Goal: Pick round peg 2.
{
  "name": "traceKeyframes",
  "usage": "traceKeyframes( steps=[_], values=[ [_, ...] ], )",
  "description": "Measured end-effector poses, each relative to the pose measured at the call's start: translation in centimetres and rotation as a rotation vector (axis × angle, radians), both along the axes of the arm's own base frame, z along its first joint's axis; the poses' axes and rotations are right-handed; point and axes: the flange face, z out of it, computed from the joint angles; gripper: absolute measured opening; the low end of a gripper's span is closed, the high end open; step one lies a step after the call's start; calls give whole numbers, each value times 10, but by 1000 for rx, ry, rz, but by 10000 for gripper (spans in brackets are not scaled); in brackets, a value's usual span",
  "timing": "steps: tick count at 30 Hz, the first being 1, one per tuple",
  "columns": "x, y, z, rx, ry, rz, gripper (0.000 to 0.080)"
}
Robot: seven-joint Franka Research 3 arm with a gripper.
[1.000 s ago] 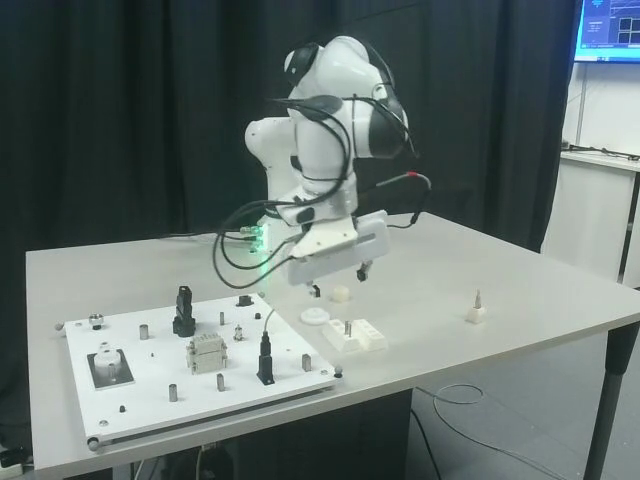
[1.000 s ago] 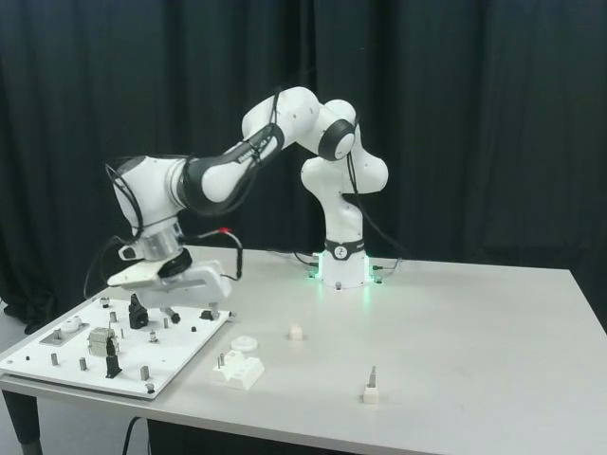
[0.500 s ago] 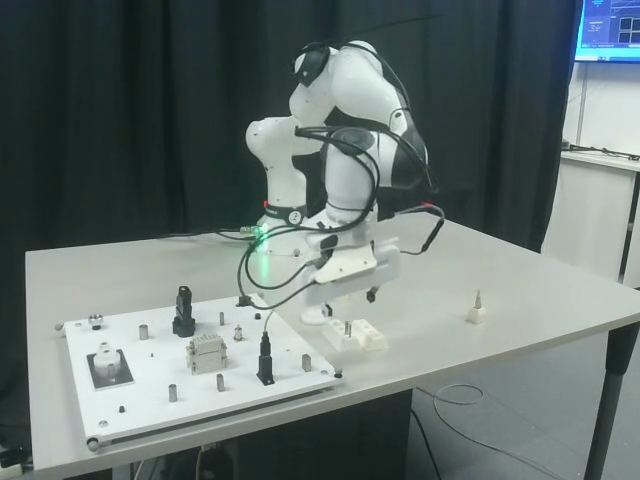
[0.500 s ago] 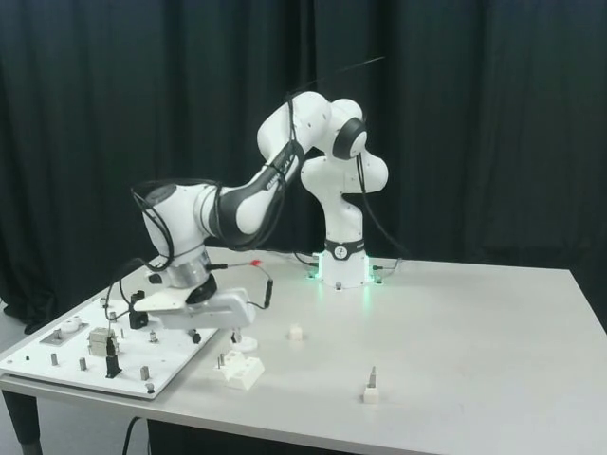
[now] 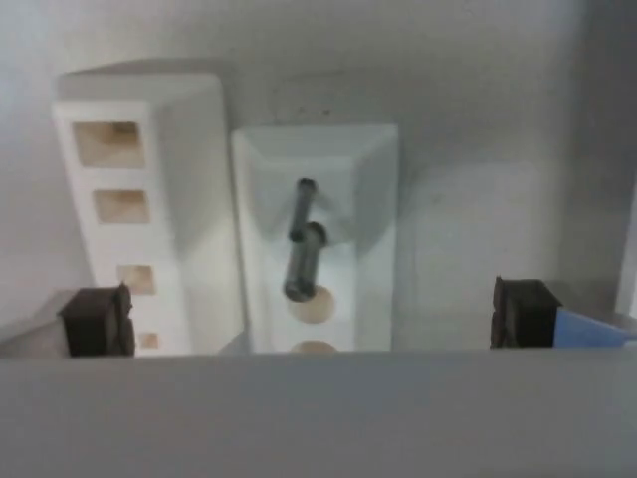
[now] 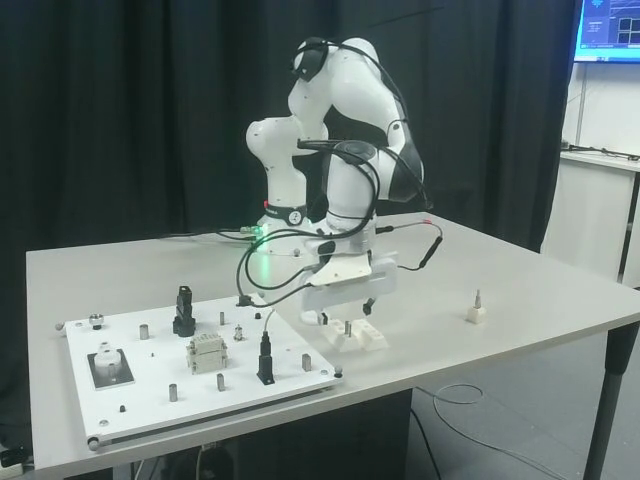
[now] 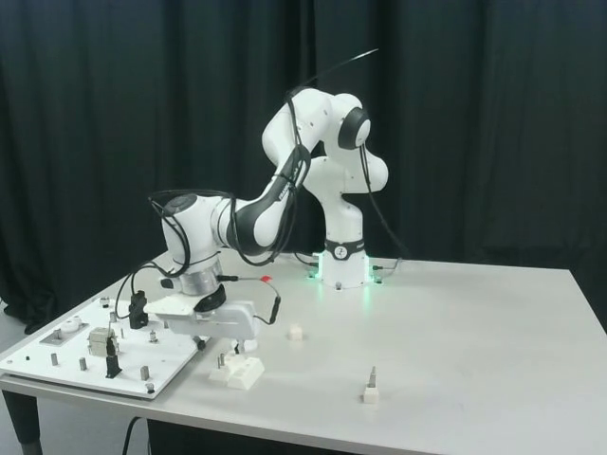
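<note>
The gripper (image 5: 309, 317), jaws spread wide and holding nothing, hung above round peg 2 (image 5: 301, 242) standing in its white holder (image 5: 373, 214); a misaligned descent risked striking the neighbouring white block (image 5: 189, 199).

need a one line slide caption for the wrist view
Open gripper hovering over an upright round peg in its white holder block, beside a second white block with square holes.
</note>
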Motion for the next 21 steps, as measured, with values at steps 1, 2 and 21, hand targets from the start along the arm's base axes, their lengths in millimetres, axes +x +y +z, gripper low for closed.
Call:
traceKeyframes(
  steps=[1, 2, 21],
  values=[
    [-2, -1, -1, -4, -6, -3, 800],
    [-3, -1, -1, -8, -14, -5, 800],
    [-18, 4, -20, -47, -95, -13, 800]
  ],
)
